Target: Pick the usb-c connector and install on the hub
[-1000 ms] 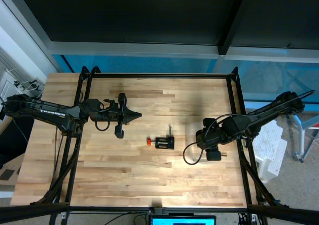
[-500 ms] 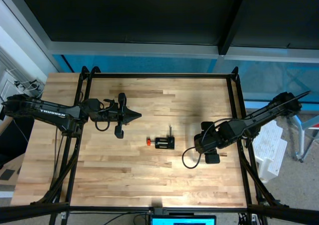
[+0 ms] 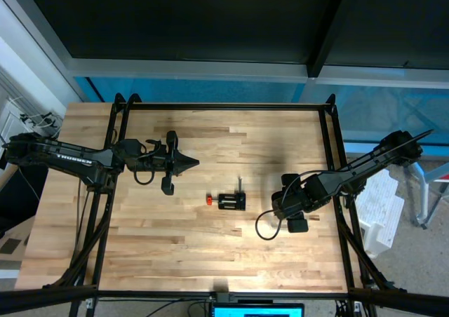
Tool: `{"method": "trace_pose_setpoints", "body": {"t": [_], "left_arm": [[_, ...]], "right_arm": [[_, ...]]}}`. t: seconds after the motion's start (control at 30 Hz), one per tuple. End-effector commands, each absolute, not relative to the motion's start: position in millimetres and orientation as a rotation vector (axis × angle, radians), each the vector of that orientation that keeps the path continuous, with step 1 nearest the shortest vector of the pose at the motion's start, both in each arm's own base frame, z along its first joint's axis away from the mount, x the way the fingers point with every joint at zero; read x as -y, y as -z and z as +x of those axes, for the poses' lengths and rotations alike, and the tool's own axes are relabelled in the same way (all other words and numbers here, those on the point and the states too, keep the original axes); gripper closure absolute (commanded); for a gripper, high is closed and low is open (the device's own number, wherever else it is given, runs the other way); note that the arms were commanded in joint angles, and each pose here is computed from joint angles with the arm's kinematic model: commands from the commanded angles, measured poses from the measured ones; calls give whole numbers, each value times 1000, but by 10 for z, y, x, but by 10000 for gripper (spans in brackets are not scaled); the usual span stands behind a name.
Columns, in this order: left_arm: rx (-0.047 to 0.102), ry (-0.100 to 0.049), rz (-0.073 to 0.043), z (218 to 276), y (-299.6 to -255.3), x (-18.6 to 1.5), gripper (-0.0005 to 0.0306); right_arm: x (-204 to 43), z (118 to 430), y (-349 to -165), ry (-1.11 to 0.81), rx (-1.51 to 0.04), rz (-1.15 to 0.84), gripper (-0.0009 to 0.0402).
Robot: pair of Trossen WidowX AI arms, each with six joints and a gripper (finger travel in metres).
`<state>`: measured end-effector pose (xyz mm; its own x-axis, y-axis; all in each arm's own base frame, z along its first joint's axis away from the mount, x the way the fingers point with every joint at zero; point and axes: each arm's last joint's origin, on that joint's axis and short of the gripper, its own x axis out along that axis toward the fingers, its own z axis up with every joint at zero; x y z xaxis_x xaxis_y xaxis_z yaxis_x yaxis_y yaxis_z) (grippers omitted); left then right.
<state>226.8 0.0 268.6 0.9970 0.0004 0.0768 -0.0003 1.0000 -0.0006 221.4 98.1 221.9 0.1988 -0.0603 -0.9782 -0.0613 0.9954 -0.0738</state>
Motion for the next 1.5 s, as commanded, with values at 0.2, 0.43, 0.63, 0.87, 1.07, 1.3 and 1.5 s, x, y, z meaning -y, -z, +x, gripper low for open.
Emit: {"method": "trace_pose_setpoints", "body": {"t": [0.2, 0.43, 0.63, 0.87, 1.07, 1.3, 1.5], "left_arm": [[77, 0, 0, 2268, -2686, 0, 300], [77, 0, 0, 2268, -2686, 0, 300], [77, 0, 0, 2268, -2686, 0, 300], [76, 0, 0, 2269, -2686, 0, 300], [76, 0, 0, 2269, -2686, 0, 300], [77, 0, 0, 2268, -2686, 0, 300], [76, 0, 0, 2269, -2686, 0, 300]], "right_arm": [[-993, 2206, -2206, -7, -1370, -110, 203], [-998, 2199, -2188, -9, -1373, -114, 203], [-1024, 2243, -2095, -2, -1402, -129, 199], [-1059, 2310, -1998, -1, -1409, -132, 162], [-1084, 2355, -1929, -3, -1410, -132, 154], [-1096, 2374, -1898, -3, -1412, -134, 156], [-1100, 2375, -1898, -5, -1410, -133, 156]]}}
